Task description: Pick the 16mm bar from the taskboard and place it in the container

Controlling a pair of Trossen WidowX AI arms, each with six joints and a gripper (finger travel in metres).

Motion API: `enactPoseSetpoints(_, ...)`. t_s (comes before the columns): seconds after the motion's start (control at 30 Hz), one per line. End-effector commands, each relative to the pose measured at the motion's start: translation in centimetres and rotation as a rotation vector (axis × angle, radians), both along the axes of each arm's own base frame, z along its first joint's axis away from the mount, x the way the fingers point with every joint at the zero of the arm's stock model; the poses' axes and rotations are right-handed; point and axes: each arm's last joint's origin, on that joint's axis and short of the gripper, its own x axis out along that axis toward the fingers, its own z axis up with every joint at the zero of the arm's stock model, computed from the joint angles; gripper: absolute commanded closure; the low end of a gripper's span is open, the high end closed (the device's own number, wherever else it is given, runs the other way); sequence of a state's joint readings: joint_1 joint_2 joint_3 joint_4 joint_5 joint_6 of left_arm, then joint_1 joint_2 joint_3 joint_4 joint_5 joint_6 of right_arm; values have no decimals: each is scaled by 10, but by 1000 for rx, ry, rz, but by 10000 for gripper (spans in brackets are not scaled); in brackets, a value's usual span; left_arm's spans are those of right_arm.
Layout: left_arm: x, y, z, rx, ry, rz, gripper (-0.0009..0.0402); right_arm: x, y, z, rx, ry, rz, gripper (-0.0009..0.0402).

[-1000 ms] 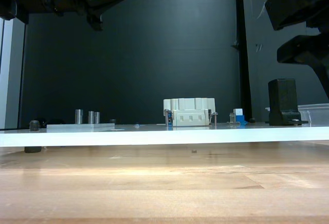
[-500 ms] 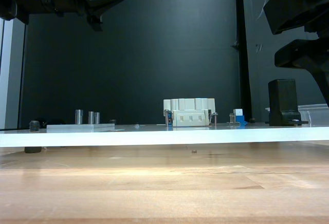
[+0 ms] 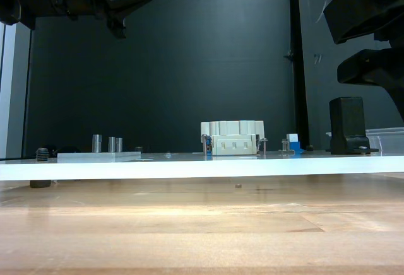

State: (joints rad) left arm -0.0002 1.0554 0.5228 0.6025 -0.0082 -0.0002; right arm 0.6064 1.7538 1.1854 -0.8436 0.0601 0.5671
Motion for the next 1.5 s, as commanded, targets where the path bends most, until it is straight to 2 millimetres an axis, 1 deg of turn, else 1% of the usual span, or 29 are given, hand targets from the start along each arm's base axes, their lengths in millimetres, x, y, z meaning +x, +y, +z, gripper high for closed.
enactPoseSetpoints(0.03, 0, 0, 0, 0, 0, 0, 393, 0, 0, 0, 0, 1, -1, 277)
enactPoseSetpoints(0.3, 0, 0, 0, 0, 0, 0, 393, 0, 0, 0, -2, 3, -1, 339)
enactPoseSetpoints(0.5, 0, 0, 0, 0, 0, 0, 393, -1, 0, 1, 0, 0, -1, 360)
enactPoseSetpoints(0.63, 0, 0, 0, 0, 0, 0, 393, -2, -1, 6, 7, -9, -4, 364)
enactPoseSetpoints(0.9, 0, 0, 0, 0, 0, 0, 393, -4, -3, 22, 21, -30, -4, 364)
enactPoseSetpoints(1.23, 0, 0, 0, 0, 0, 0, 393, -10, -7, 52, 22, -39, -5, 364)
enactPoseSetpoints(1.5, 0, 0, 0, 0, 0, 0, 393, -17, -18, 74, 50, -79, -20, 364)
